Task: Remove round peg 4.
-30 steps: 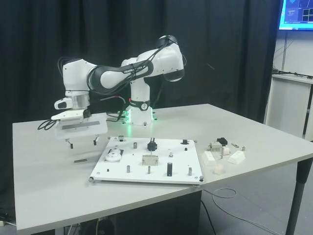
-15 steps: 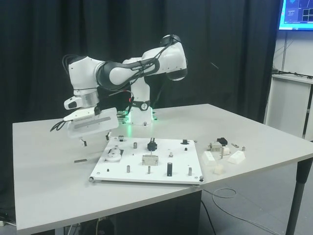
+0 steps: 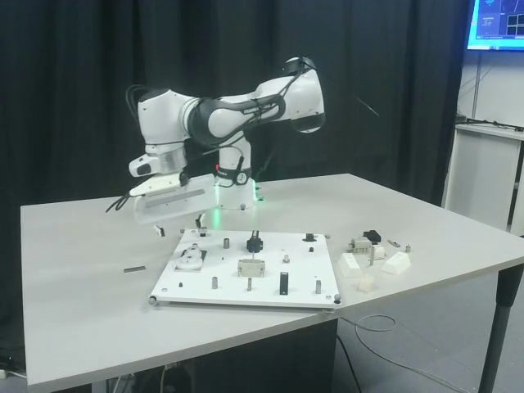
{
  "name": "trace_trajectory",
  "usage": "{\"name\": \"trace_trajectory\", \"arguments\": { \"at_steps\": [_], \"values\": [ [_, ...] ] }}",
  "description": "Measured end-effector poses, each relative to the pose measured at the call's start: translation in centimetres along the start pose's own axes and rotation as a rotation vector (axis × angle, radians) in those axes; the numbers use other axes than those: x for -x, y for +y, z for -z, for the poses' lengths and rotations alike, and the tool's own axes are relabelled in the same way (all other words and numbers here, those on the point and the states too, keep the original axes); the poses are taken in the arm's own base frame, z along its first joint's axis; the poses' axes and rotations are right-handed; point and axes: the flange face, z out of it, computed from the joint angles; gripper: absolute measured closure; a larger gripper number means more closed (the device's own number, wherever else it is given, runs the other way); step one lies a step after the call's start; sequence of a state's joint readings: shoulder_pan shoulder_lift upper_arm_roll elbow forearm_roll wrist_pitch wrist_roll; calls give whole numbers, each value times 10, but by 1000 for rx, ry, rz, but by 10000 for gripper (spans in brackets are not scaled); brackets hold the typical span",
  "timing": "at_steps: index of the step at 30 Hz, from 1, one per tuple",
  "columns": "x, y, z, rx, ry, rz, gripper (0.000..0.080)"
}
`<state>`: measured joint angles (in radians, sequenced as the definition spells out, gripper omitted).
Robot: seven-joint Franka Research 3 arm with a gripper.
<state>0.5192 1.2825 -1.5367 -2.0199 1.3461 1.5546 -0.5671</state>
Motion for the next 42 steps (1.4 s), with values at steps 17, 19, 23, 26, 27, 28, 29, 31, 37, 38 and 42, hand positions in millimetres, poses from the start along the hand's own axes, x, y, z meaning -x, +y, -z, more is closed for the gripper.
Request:
{"name": "trace_trajectory", "arguments": {
  "at_steps": [17,19,23,26,27,28,29,31,37,38,42],
  "values": [
    [61,-20,-8,29,13,-35,3],
    [67,-22,-9,35,20,-56,3],
    [78,-26,-13,48,40,-108,3],
    [84,-31,-14,61,57,-126,3],
    [87,-32,-15,65,63,-129,3],
    [89,-33,-15,69,68,-130,3],
    [91,-35,-16,72,74,-132,3],
    [94,-37,-17,80,85,-140,3],
    [104,-43,-19,101,115,-139,3],
    [105,-44,-19,104,119,-136,3],
    [110,-48,-21,113,127,-123,3]
  ]
}}
